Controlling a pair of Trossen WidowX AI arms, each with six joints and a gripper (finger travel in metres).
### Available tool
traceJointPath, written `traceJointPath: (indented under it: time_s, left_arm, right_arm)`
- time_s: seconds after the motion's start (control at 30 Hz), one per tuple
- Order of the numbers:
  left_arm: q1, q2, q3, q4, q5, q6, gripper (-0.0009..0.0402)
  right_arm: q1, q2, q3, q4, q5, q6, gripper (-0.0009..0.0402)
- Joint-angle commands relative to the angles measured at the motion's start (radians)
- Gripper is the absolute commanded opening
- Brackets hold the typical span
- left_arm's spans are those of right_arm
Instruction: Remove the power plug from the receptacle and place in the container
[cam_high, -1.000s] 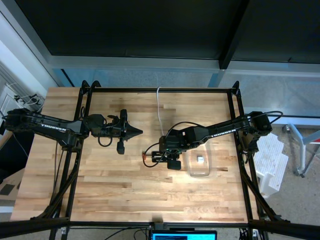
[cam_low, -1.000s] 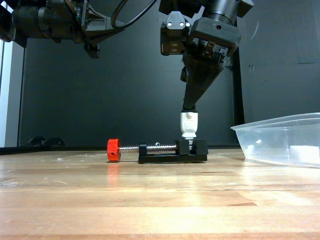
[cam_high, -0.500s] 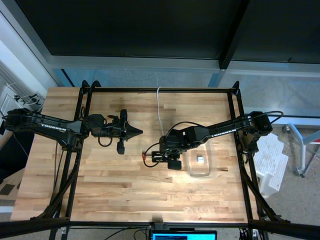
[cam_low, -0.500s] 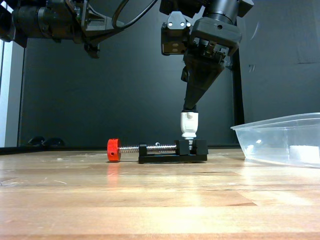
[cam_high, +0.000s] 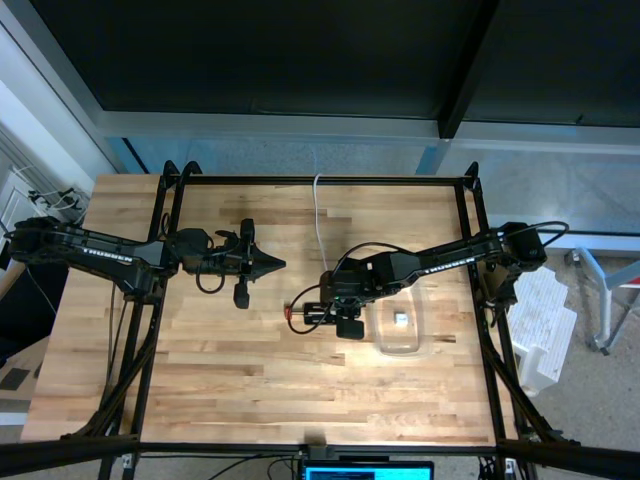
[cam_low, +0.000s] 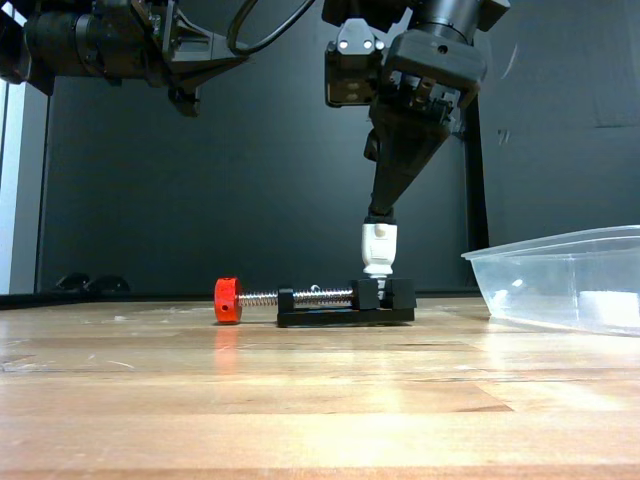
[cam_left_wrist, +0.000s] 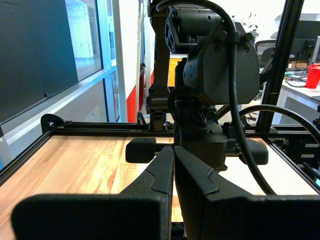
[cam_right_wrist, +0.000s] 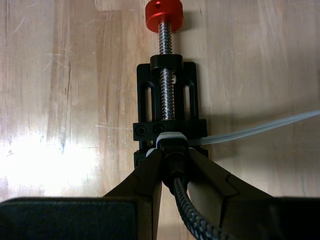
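While the surface (cam_high: 200, 380) carries everything the job needs, I count 0 of 2 steps done. The container (cam_high: 400, 351), just right of the clamp (cam_low: 345, 305), holds only a small white block (cam_high: 400, 319). My left pincer (cam_left_wrist: 173, 150) hangs clenched on nothing, above the surface's left half. My right pincer (cam_right_wrist: 173, 152) is over the clamp, grasping the power plug (cam_right_wrist: 173, 162), which looks seated in the receptacle (cam_low: 378, 247). Pulling it free and dropping it in the container are both left to do.

Power plug (cam_right_wrist: 174, 153) seemingly seated in receptacle (cam_low: 378, 248)
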Motion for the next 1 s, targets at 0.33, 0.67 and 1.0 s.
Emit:
traceJointPath:
  time_s: [0.33, 0.67, 1.0]
  left_arm:
    - [0.000, 0.000, 0.000, 0.000, 0.000, 0.000, 0.0000]
    - [0.000, 0.000, 0.000, 0.000, 0.000, 0.000, 0.0000]
    - [0.000, 0.000, 0.000, 0.001, 0.000, 0.000, 0.0000]
  right_arm:
    - [0.000, -0.050, 0.003, -0.018, 0.000, 0.003, 0.0000]
    - [0.031, -0.112, -0.008, -0.113, -0.002, 0.023, 0.0000]
    - [0.083, -0.240, -0.142, -0.129, -0.002, 0.075, 0.0000]
